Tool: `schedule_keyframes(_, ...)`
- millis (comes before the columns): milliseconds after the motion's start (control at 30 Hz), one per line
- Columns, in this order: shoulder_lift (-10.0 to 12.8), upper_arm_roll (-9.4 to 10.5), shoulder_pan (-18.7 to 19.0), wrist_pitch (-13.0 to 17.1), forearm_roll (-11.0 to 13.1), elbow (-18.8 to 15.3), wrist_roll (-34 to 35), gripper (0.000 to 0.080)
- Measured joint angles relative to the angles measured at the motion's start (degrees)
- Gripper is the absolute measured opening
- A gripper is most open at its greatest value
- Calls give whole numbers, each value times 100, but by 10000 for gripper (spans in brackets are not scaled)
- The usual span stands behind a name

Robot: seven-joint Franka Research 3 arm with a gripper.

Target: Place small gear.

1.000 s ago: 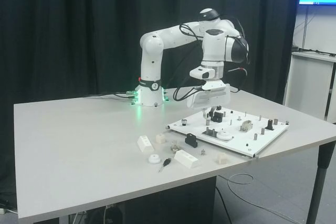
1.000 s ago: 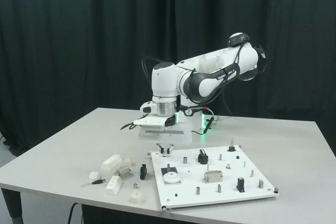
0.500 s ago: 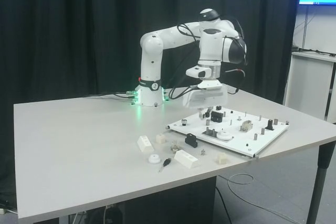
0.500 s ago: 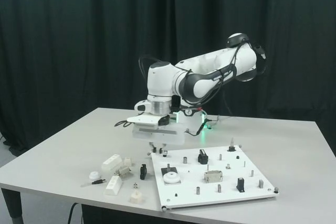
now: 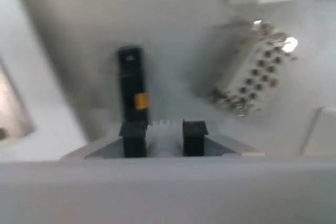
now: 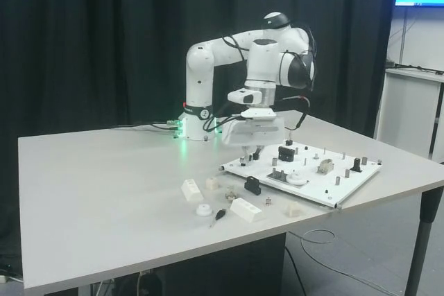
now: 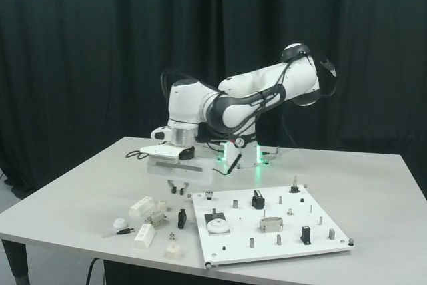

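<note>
My gripper (image 5: pixel 164 136) hangs above the grey table, just off the white board's (image 7: pixel 320 245) left edge. Both black fingers (image 5: pixel 134 139) are shut on a small white gear (image 5: pixel 161 125), of which only a toothed edge shows between them. In the second room view the gripper (image 7: pixel 177 190) is well above the loose parts, and in the first room view the gripper (image 6: pixel 253 153) is by the board's (image 6: pixel 361 175) near-left corner. The gear itself is too small to make out in either room view.
Under the gripper lie a black connector (image 5: pixel 130 85) and a grey multi-pin connector (image 5: pixel 252 74). White blocks (image 7: pixel 141 206), a white round part (image 7: pixel 120 222) and other small pieces are scattered to the left. A larger white gear (image 7: pixel 215 226) and several pegs stand on the board.
The arm has swung left, carrying the gripper from over the board's corner to above the loose parts on the table. The fingers have stayed as they were.
</note>
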Motion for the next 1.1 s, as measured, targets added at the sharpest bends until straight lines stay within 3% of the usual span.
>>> schedule_keyframes(567,141,312,-1100,-58,7,561,-690,147)
schedule_keyframes(1100,205,572,-1832,-110,7,958,-1065,147)
